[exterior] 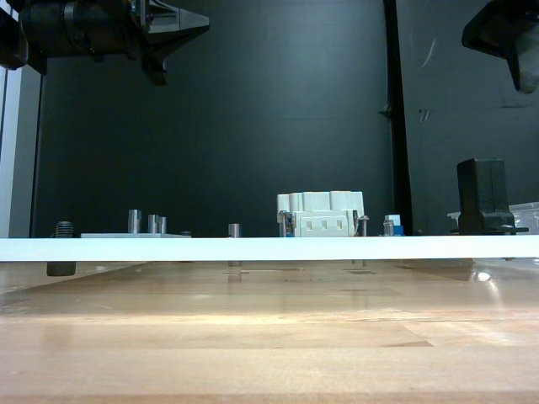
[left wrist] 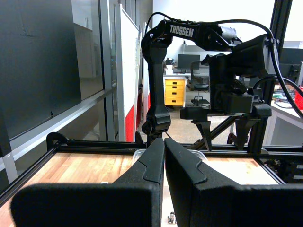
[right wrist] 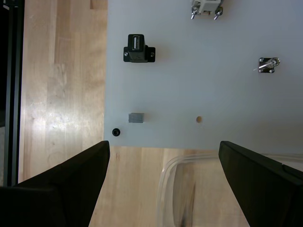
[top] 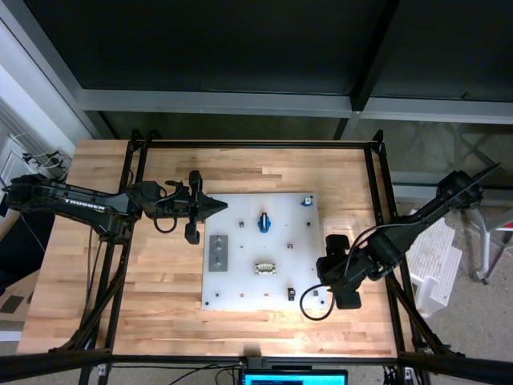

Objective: Remove the 16mm bar from the taskboard and place in the container

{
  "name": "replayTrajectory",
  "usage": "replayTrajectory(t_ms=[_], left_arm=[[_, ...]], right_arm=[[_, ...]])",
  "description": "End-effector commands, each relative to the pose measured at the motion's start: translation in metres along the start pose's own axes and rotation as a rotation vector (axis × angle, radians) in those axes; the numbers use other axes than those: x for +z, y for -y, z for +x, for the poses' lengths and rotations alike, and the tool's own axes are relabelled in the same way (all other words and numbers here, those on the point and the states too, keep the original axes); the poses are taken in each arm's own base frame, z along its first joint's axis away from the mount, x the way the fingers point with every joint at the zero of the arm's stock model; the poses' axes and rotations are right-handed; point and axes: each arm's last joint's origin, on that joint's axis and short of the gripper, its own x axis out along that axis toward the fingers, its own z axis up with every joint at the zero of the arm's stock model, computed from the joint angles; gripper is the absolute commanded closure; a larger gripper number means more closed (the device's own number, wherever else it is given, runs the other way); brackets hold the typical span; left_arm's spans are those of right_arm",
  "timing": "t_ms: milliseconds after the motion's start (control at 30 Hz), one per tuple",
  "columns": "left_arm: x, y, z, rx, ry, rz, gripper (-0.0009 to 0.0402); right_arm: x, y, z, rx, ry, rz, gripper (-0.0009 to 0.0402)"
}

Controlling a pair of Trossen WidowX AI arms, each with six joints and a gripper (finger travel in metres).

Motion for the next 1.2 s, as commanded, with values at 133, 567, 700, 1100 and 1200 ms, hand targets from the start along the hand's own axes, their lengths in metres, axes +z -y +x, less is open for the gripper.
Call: replayTrajectory(t_ms=[133,567,700,1100,1200], left_arm=[[0.0,0.0,0.0,0.0,0.001,0.0,0.0393],[0.0,0.0,0.0,0.0,0.0,0.0,0.0393],[0.0,0.0,0.0,0.0,0.0,0.0,0.0393],[0.0,0.0,0.0,0.0,0.0,0.0,0.0393],[0.0,0.0,0.0,0.0,0.001,0.0,0.0393]], right_arm=[[0.0,0.0,0.0,0.0,0.0,-0.001,0.0066],[-0.002,-0.001,0.001,-0.001,-0.005,-0.005,0.0066],[-0.002,-0.001,0.001,-0.002,-0.005,-0.005,0.0066],[-0.002,-0.005,0.016,-0.027,-0.05,-0.016,0.0066],[-0.001,-0.007,0.023,-0.036,-0.071,-0.02,0.0066]])
